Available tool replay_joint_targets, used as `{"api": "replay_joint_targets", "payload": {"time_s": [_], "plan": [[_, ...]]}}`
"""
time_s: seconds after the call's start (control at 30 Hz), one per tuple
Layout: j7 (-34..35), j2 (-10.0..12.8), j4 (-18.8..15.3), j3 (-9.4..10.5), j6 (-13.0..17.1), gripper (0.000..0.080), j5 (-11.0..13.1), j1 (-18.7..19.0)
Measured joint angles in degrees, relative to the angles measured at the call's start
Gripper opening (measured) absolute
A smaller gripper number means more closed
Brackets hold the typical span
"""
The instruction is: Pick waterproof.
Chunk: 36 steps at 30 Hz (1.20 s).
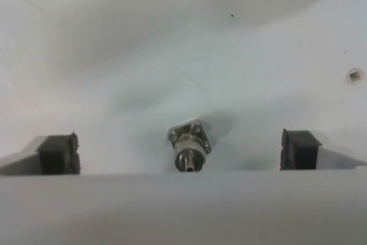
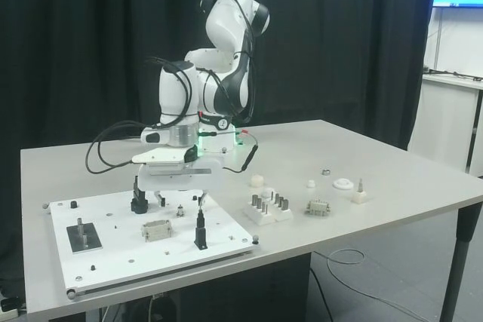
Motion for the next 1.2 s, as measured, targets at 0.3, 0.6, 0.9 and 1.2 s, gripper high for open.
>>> {"api": "replay_joint_targets", "payload": {"time_s": [0.3, 0.6, 0.9, 1.2], "plan": [[0.0, -0.9, 0.0, -0.22, -0.5, 0.0789, -0.6, 0.0], [0.0, -1.1, 0.0, -0.37, -0.8, 0.08, -0.6, 0.0], [0.0, -1.2, 0.0, -0.59, -0.9, 0.08, -0.6, 0.0], [1.1, -1.6, 0.0, -0.61, -0.9, 0.08, 0.0, -0.1]]}}
